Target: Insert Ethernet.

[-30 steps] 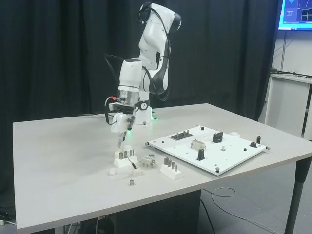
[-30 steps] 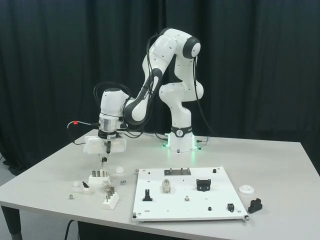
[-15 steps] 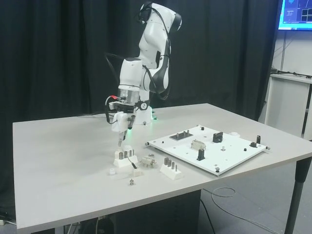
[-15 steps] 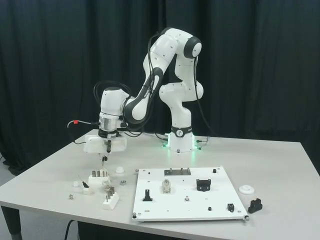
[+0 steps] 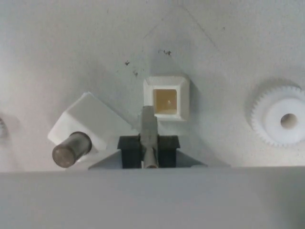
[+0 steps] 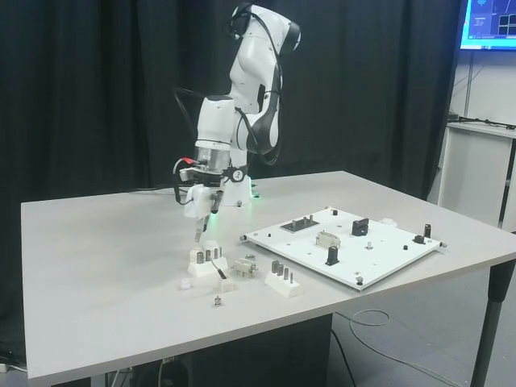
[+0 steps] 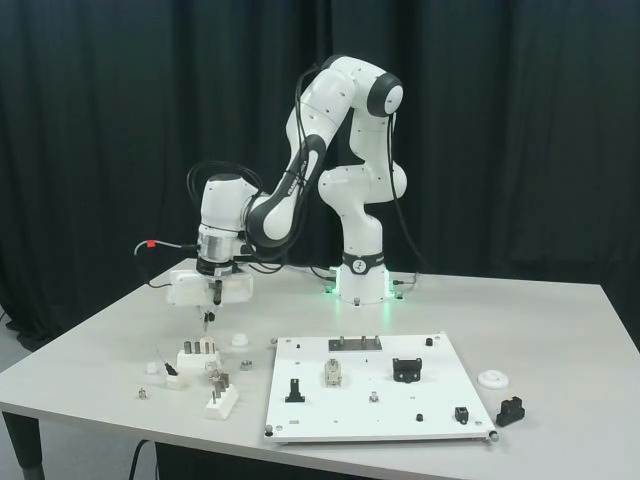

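The gripper [image 5: 148, 151] hangs low over the table [image 7: 560, 330] with its jaws drawn together. A narrow grey tip pokes out between the black pads, and I cannot tell whether that is a held part or the jaws' own ends. Just below and slightly ahead of the tip sits a small white square holder [image 5: 183, 100] with an empty hollow in its middle. Close to one side of the jaws is a white block [image 5: 88, 114] carrying a grey peg [image 5: 71, 149], and further off on the other side lies a white gear [image 5: 267, 114].

I cannot pick out the Ethernet plug for certain among these small parts. The white board [image 7: 360, 400], where its socket presumably sits, lies well apart from the jaws.

This looks like the fetching stage, with insertion not begun. Next, the arm likely needs to confirm a grasp and carry across to the board.
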